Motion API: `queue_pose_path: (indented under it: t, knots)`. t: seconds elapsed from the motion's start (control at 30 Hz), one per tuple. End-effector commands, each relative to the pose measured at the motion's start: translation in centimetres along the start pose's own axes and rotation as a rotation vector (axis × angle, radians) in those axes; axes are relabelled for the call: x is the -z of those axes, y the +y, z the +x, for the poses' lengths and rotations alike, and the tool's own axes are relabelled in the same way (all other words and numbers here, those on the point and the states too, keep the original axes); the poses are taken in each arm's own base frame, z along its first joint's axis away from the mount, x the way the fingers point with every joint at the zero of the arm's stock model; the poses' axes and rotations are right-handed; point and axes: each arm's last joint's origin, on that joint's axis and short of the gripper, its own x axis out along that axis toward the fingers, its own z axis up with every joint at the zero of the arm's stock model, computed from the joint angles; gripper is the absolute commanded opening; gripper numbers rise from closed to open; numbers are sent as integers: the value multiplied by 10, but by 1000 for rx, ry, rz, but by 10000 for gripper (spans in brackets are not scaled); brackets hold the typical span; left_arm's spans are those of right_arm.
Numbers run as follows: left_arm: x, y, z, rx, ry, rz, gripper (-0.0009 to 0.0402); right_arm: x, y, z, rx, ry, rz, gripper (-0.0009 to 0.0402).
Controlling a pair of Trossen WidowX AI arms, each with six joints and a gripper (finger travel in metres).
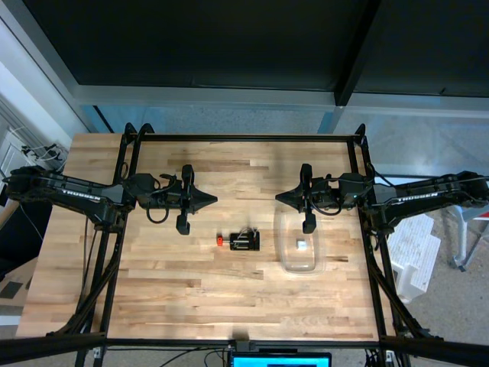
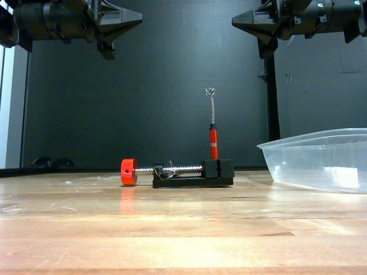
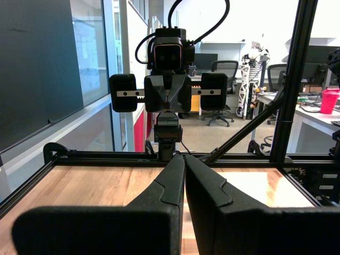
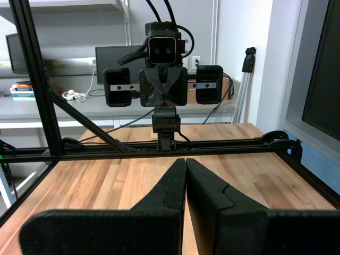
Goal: Pick the RCA connector and install on taskboard
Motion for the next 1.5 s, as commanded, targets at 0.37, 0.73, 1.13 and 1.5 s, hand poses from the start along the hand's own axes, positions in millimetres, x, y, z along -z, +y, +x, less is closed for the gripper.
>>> queue_pose_path:
  t: [0.37, 0.73, 1.13, 1.5]
  knots:
    - [0, 0, 0, 0, 0, 0, 0, -3, 0, 0, -3, -27, -1, 0]
    - [0, 0, 0, 0, 0, 0, 0, -2, 0, 0, -3, -27, 6, 0]
    - [0, 0, 0, 0, 0, 0, 0, -2, 0, 0, -2, -26, 6, 0]
    - [0, 0, 0, 0, 0, 0, 0, -2, 0, 0, -2, -26, 6, 0]
